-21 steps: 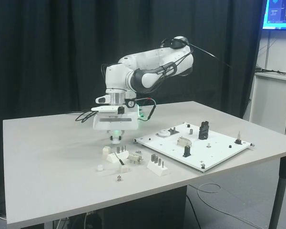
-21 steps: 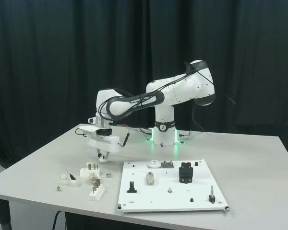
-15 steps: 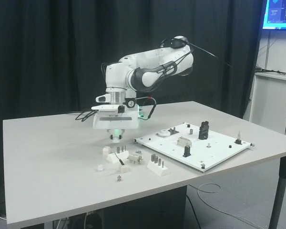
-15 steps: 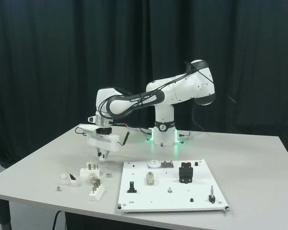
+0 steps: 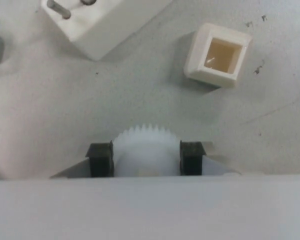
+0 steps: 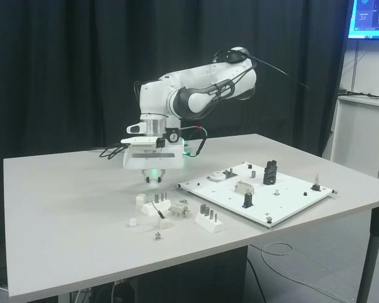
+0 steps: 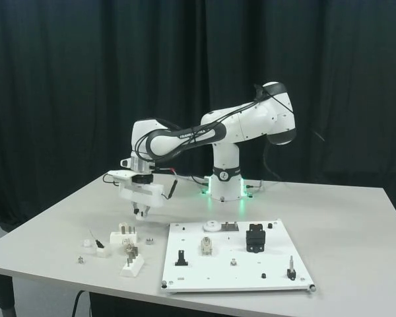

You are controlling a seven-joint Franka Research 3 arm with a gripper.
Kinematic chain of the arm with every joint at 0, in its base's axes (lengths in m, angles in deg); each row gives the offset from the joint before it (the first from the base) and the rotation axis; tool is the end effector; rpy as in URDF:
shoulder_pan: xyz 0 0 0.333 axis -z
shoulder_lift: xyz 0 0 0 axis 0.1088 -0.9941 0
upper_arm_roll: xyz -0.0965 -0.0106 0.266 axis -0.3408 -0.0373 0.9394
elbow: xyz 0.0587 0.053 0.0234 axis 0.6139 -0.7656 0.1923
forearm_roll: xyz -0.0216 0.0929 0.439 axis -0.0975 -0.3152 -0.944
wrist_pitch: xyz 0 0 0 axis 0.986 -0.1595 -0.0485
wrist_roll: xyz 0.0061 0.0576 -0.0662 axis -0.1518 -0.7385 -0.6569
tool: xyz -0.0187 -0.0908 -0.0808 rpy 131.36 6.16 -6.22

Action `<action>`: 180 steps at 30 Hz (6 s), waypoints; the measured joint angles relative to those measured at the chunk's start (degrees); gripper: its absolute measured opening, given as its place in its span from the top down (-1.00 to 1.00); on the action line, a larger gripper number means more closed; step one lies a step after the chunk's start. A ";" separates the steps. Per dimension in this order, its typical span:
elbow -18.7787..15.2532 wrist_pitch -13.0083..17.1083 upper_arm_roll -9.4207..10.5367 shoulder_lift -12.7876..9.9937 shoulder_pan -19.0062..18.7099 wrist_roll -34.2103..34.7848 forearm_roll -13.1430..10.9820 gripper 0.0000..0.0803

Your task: Insert medium gear.

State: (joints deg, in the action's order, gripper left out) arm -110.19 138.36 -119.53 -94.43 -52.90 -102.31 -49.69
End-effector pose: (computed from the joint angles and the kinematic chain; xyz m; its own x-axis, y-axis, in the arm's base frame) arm 0.3780 -0.3127 0.1796 0.3608 -0.9272 0.1003 -0.9173 -0.3723 -0.1415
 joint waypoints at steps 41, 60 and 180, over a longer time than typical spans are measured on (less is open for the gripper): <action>0.33 -1.43 -1.67 0.14 -2.03 5.49 3.06 0.29; -0.13 -7.19 -6.24 0.75 -11.46 17.12 8.62 0.29; -4.20 -1.44 -2.49 2.44 -48.25 90.92 18.71 0.29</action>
State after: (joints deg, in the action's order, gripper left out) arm -114.40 136.91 -122.02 -91.99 -101.16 -11.39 -30.97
